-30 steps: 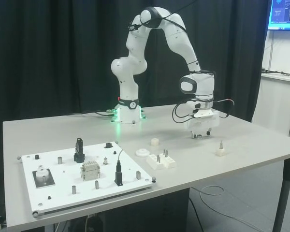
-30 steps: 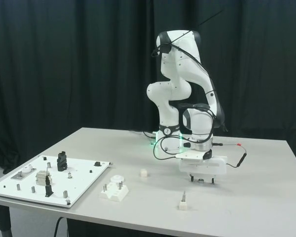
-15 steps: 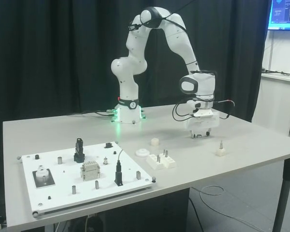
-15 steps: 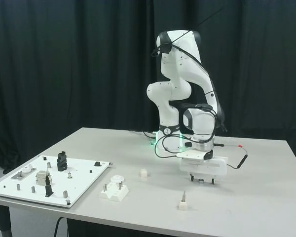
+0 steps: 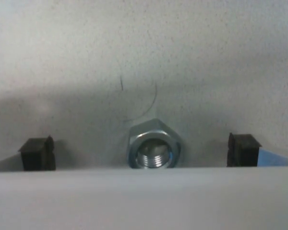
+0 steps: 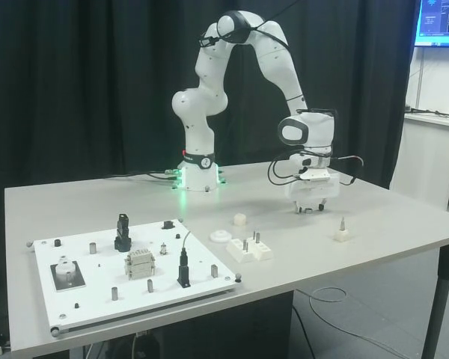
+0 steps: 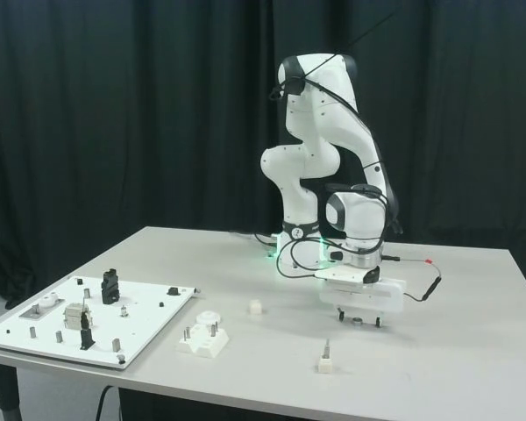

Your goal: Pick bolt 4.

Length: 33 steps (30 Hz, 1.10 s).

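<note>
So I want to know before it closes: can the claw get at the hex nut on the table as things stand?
Probably yes. The claw is open and low over the table, a finger standing on each side of the hex nut, with nothing between them and it.

Two distant room views share arm and table; wrist view seemingly hugs tabletop
</note>
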Each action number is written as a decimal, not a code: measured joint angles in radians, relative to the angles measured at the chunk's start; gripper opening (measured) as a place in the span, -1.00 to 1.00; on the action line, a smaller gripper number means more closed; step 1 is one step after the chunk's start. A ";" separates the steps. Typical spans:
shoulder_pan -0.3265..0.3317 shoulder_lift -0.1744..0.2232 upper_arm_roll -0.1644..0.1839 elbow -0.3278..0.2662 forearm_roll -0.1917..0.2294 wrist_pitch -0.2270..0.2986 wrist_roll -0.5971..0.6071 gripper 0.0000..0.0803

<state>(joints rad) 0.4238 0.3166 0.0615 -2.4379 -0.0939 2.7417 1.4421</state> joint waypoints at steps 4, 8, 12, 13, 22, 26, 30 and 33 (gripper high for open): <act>-0.002 0.000 0.000 0.001 -0.005 0.000 0.000 0.99; -0.005 0.001 0.000 0.001 -0.009 0.000 0.000 0.99; -0.009 0.004 0.000 0.003 -0.013 0.000 0.000 0.99; -0.009 0.004 0.000 0.003 -0.013 0.000 0.000 0.99; -0.012 0.011 0.000 0.006 -0.014 0.000 0.001 0.99; -0.012 0.011 0.001 0.006 -0.013 0.000 0.033 0.99; -0.012 0.010 0.005 0.006 -0.013 -0.002 0.081 0.99; -0.012 0.010 0.008 0.006 -0.014 -0.004 0.087 0.99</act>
<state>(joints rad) 0.4121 0.3270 0.0700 -2.4317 -0.1074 2.7378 1.5291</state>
